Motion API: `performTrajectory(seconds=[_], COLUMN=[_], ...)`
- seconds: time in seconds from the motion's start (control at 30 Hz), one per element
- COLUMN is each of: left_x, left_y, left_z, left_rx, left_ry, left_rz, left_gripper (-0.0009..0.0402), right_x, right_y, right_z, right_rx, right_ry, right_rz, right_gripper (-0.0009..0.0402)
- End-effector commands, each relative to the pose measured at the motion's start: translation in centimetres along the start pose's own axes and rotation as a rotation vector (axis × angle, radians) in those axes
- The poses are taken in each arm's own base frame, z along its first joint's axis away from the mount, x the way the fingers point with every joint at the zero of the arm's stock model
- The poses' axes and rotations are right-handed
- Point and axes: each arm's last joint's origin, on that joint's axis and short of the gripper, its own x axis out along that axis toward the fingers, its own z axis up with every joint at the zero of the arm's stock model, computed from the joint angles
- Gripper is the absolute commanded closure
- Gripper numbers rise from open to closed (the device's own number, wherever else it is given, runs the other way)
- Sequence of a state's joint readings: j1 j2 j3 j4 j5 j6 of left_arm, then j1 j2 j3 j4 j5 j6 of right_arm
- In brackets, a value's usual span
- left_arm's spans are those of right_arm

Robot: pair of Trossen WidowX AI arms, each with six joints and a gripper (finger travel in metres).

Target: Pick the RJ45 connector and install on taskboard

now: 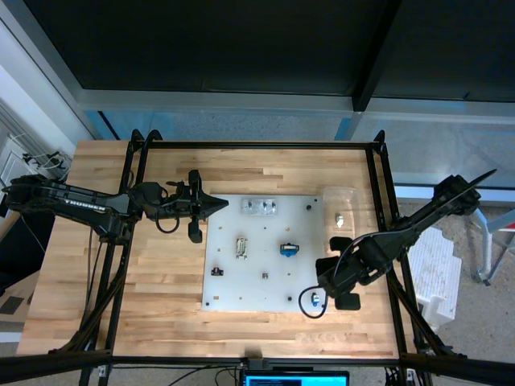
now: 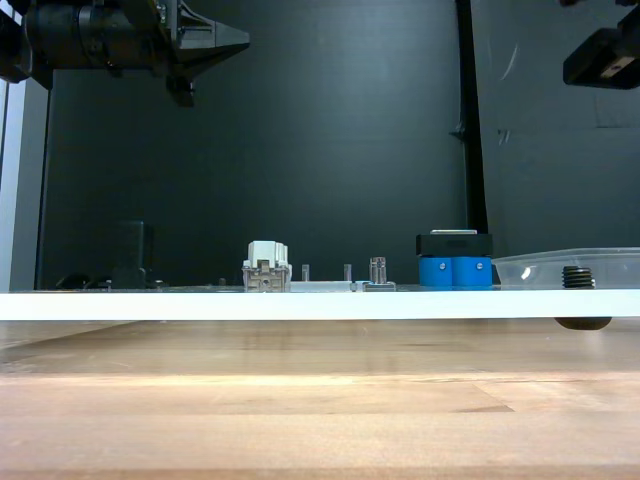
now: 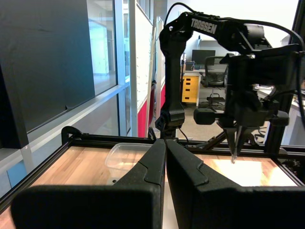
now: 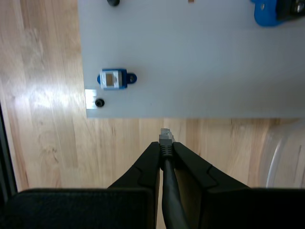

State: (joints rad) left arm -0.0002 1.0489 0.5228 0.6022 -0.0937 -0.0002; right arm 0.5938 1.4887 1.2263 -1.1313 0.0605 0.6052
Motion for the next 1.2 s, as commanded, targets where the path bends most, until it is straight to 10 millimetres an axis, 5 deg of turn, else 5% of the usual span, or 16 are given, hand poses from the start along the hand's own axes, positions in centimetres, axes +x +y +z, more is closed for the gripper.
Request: performTrajectory(seconds=[0.03, 0.57, 1.2], left_x=[0.0, 0.0, 0.0], left_y=[0.0, 0.0, 0.0], left_z=[0.0, 0.0, 0.0], left_rx=[0.000, 0.000, 0.000], left_ry=[0.000, 0.000, 0.000], left_rz=[0.000, 0.000, 0.000], left_gripper=[0.0393, 0.0393, 0.0393], right_x=[0.3, 2.1, 3.5], right_y=[0.9, 3.1, 4.3], right_z=[0.6, 2.8, 3.2], right_rx=[-0.014, -0.026, -0.039], right_ry=[0.005, 0.006, 0.007], right_rz=[-0.001, -0.001, 0.004], right_gripper=[0.0393, 0.0393, 0.0393])
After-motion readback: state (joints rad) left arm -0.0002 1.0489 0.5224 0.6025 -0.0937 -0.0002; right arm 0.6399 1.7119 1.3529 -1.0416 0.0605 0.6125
